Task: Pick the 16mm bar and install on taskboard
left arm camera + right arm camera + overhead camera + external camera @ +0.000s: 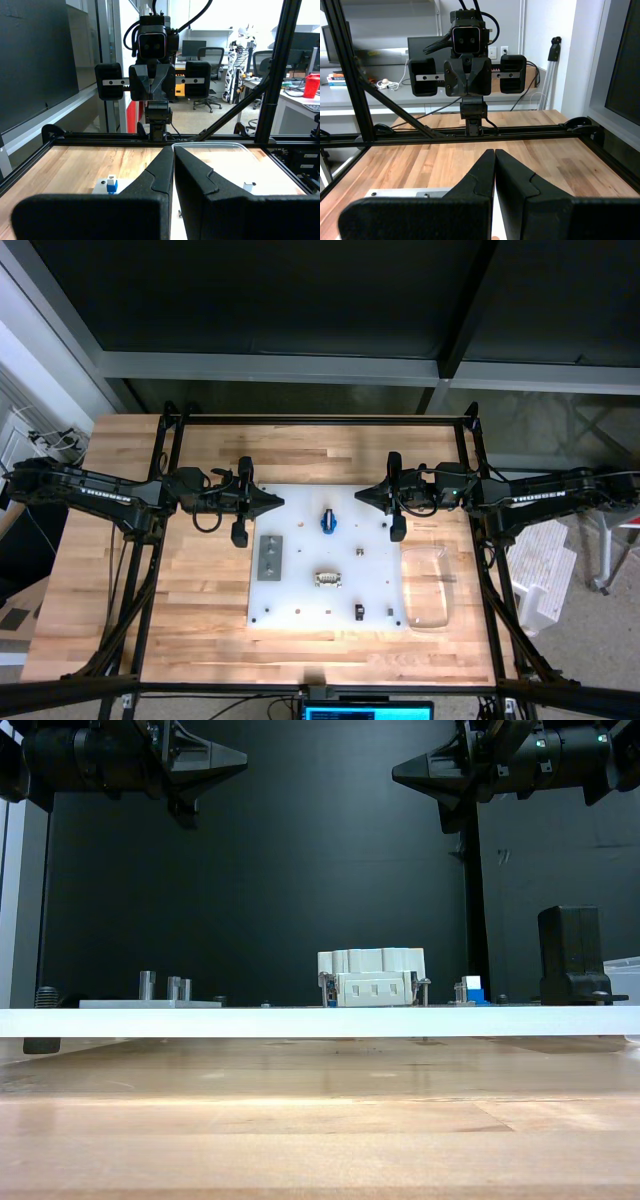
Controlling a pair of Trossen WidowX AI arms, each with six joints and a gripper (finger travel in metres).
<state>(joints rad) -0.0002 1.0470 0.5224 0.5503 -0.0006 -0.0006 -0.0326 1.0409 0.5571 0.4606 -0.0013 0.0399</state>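
Now holds left gripper [275,502] and right gripper [362,494] high over the far edge of the taskboard [300,585], fingers [157,172] together and empty, likely to stay clear of parts.

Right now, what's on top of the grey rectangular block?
Short upright metal pegs stand on the block; their seats are covered. Left gripper and right gripper hover shut, high above.
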